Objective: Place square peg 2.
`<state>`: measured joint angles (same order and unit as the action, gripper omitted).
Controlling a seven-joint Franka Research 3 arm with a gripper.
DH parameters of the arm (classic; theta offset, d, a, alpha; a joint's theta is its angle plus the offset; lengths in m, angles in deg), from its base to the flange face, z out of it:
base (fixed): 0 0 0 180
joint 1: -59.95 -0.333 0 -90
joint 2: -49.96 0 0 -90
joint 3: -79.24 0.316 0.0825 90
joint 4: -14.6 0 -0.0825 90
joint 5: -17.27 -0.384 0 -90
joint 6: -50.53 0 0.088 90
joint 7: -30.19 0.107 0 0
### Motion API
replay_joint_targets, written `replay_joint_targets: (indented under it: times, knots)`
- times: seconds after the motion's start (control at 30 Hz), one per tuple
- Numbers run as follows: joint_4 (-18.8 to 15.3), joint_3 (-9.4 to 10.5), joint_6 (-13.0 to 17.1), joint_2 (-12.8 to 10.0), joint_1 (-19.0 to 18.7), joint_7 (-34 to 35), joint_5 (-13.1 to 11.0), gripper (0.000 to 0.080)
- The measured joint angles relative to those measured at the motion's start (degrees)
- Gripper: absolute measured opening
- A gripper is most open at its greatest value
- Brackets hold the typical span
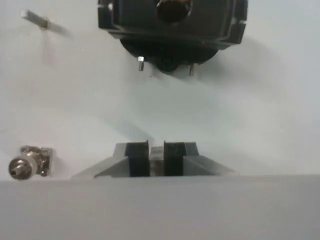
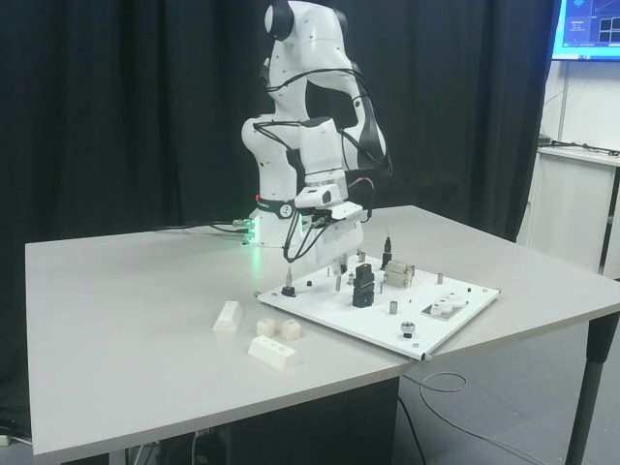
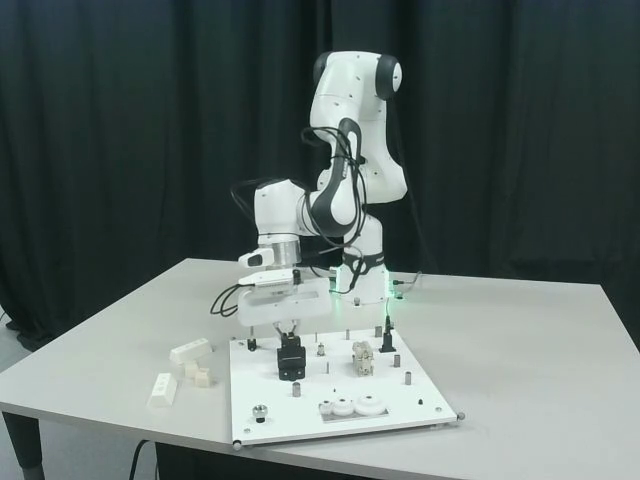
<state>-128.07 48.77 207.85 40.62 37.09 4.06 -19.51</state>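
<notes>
In the wrist view my gripper is shut on a small grey square peg, which shows as a thin strip between the two black pads. It hangs a little above the white board. A black fixture stands on the board just ahead of the fingers. In the room views the gripper hovers low over the back left part of the board, close to the black fixture. The peg itself is too small to make out there.
A metal connector and a small pin sit on the board beside the gripper. White gears lie near the board's front. Three white blocks lie on the grey table beside the board.
</notes>
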Motion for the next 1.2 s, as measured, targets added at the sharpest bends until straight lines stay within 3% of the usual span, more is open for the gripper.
replay_joint_targets:
  times: [0.4,0.73,1.2]
  knots:
    - [0.0,-1.67,-0.5,1.9,0.1,-0.1,0.3,0.0057]
    - [0.0,-3.05,-2.5,3.9,0.2,-0.1,2.3,0.0057]
    - [0.7,-3.12,-4.0,7.7,0.8,0.4,3.7,0.0057]
